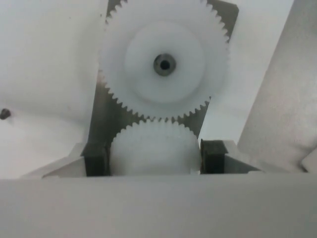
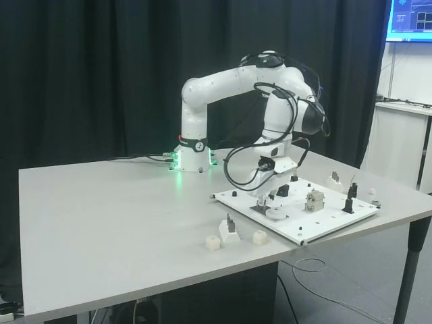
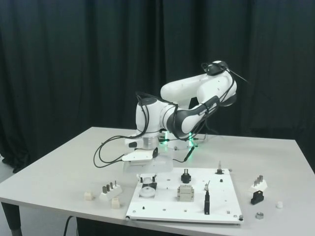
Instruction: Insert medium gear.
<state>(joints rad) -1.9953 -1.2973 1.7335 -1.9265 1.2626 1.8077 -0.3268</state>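
- Right now the medium gear [image 1: 154,148] sits between the two black fingers [image 1: 95,158] of the gripper [image 1: 154,159], which press on its two sides and hold it.
- Its teeth touch the teeth of the big white gear [image 1: 164,64] just beside it.
- The big gear lies flat on a grey metal plate [image 1: 101,124], and a dark pin [image 1: 164,64] shows in its middle hole.
- The metal plate lies on the white board [image 2: 297,217], near the board's front corner.
- In the room views the gripper [image 3: 147,179] points straight down, low over the plate.
- Small black parts [image 3: 207,202] and a little grey block [image 3: 184,192] also stand on the board.
- Off the board, on the grey table [image 2: 101,216], stand two small white cubes [image 2: 213,243] and a small holder with pegs [image 2: 230,231].
- The white arm [image 2: 223,84] bends over from its base, which glows green [image 2: 177,160].
- A black curtain [image 3: 74,59] hangs behind the table.
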